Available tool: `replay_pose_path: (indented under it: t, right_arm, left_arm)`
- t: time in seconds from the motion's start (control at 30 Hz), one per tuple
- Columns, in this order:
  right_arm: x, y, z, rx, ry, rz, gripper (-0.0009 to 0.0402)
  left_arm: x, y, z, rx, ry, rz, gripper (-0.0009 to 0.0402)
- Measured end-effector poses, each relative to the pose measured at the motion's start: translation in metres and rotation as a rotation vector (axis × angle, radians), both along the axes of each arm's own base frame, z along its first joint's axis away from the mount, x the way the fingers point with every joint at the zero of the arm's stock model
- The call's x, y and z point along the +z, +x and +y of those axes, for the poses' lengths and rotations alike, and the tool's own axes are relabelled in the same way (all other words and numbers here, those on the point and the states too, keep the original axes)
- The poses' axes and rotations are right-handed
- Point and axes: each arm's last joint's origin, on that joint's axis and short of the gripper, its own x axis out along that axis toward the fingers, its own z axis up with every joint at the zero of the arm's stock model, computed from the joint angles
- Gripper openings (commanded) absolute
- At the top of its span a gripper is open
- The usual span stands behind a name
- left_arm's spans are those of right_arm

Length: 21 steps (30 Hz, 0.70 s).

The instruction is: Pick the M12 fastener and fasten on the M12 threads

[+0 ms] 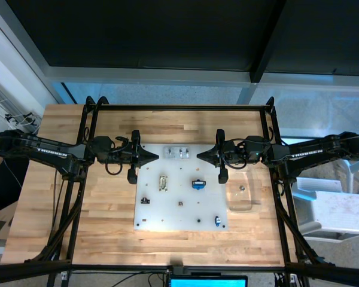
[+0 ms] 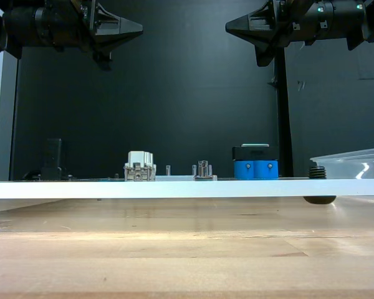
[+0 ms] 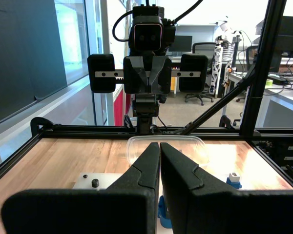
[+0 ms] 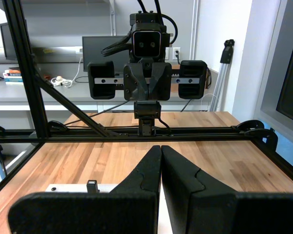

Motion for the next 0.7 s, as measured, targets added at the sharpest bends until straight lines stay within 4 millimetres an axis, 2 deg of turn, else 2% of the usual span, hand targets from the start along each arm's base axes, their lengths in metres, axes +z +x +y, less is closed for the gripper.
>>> replay_pose_path:
  t: [0.43, 0.7]
  right_arm:
    - [0.000, 0.000, 0.001, 0.019, -0.005, 0.004, 0.0000]
    - [0.009, 0.003, 0.007, 0.144, -0.147, 0.235, 0.0000]
  left_arm:
    - [0.000, 0.000, 0.000, 0.000, 0.000, 0.000, 0.0000]
    - [0.000, 0.000, 0.000, 0.000, 0.000, 0.000, 0.0000]
